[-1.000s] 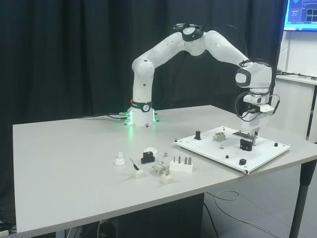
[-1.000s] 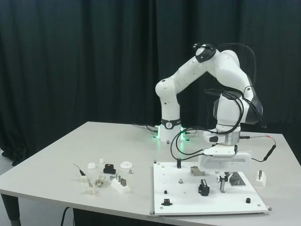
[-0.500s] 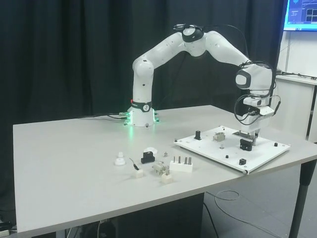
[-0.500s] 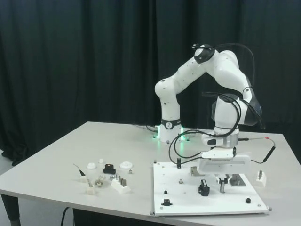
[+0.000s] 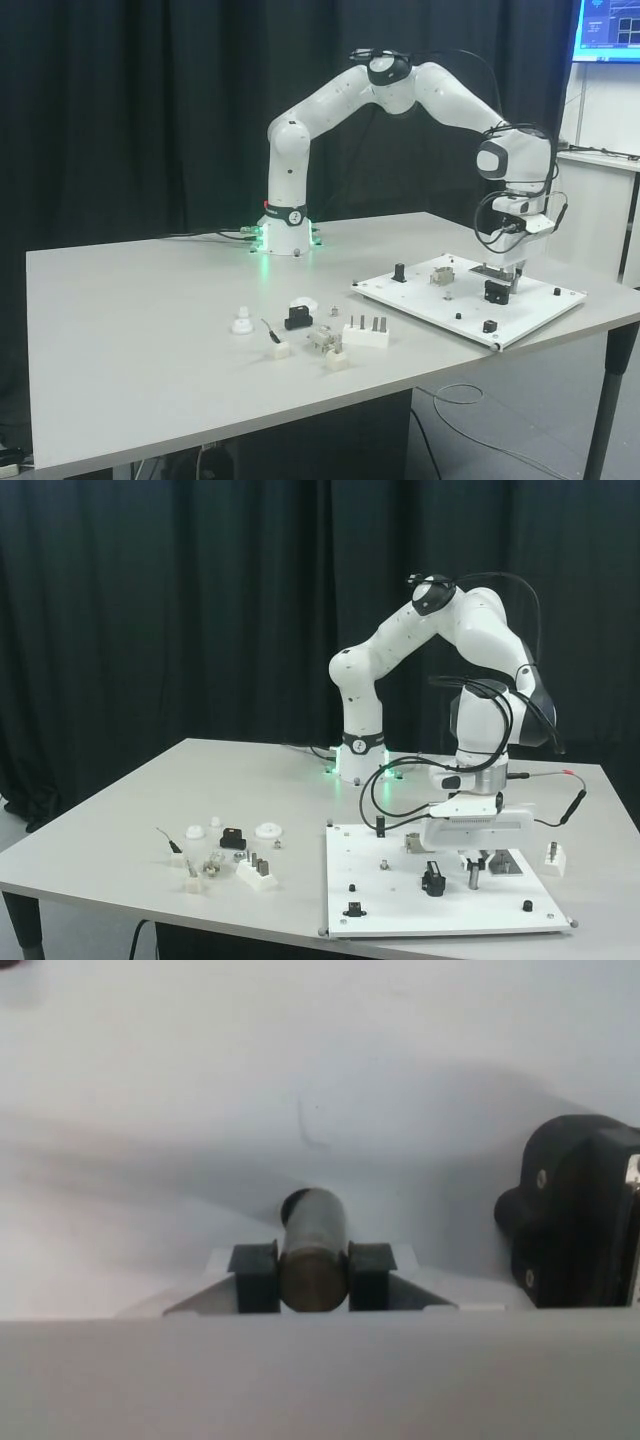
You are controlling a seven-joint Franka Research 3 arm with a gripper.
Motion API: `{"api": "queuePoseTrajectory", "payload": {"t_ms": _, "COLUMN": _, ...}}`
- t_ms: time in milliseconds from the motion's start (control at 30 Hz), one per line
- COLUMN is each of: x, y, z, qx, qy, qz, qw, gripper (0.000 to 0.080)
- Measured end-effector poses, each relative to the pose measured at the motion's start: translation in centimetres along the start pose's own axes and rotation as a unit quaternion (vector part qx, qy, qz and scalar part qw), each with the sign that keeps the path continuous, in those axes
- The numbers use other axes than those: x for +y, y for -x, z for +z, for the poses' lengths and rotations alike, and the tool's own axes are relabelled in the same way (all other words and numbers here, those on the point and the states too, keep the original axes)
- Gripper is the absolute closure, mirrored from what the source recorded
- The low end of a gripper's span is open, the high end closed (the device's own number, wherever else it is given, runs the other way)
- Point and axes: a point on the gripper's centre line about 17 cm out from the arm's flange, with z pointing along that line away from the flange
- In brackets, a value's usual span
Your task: Insert round peg 4.
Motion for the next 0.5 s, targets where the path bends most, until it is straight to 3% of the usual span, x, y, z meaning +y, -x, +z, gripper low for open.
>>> {"api": "queuePoseTrajectory", "payload": {"t_ms": 500, "x": -0.16, "y": 0.09, "z": 0.32, "qx": -0.002, "qy": 0.000, "qz": -0.004, "qw": 1.0000, "gripper": 0.0658}}
